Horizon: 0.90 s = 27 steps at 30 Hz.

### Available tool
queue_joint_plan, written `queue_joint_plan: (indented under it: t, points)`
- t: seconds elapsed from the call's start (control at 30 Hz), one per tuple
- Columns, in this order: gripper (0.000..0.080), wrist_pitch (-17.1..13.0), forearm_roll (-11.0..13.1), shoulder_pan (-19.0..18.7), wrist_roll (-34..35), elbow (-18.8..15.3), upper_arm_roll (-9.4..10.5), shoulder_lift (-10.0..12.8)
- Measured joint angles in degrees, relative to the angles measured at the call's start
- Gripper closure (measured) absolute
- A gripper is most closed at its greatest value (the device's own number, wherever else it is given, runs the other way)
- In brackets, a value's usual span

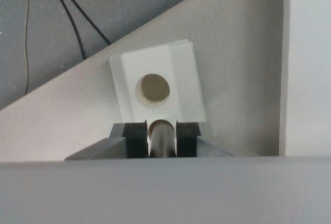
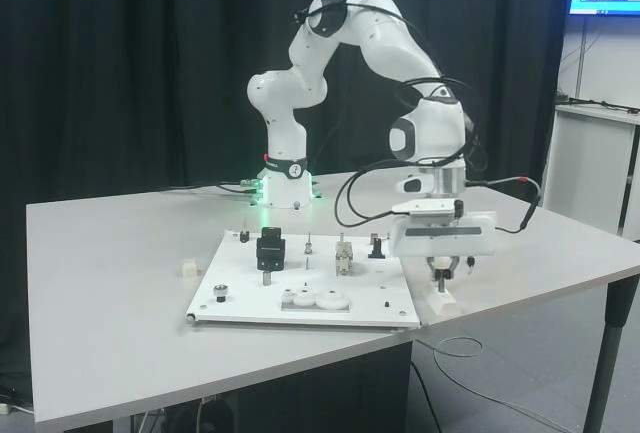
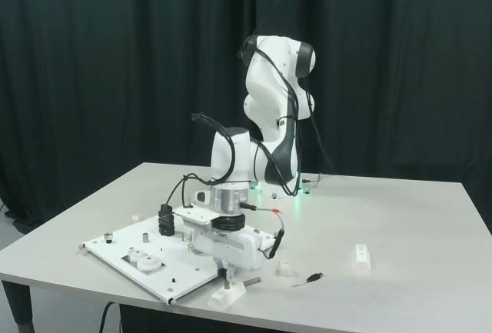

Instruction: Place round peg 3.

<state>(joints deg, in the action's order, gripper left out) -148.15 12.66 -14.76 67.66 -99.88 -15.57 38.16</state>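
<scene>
Round peg [image 1: 161, 138] clamped between jaws, above white block [image 1: 158, 84] hole.

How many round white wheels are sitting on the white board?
3, as far as I can see. The white wheels sit in a row, side by side, at the front edge of the white board. The second room view hints at them too, though another might be hidden.

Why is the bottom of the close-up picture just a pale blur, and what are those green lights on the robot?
Wrist view: the end effector, holding the peg, is so near the lens that its body blurs, while the block stays sharp. First room view: green light glows at the arm's base against black curtains. Second room view: the same glow is faint.
</scene>
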Motion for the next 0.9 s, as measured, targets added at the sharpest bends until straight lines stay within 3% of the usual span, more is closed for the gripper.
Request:
queue_joint_plan:
  t: [0.5,0.63,0.67,0.83,0.87,0.9]
  points:
    - [0.0689,1.22,-0.04,-0.11,-0.02,-0.07,0.10,0.43]
    - [0.0689,1.38,-1.41,-0.30,-0.36,0.24,0.10,0.40]
    - [0.0562,1.49,-1.90,-0.35,-0.36,0.38,0.11,0.37]
    - [0.0562,3.05,-3.10,-0.58,-0.35,1.48,0.11,0.16]
    - [0.0259,3.52,-3.16,-0.61,-0.34,1.74,0.11,0.08]
    - [0.0259,3.99,-3.23,-0.62,-0.32,2.00,0.11,-0.01]
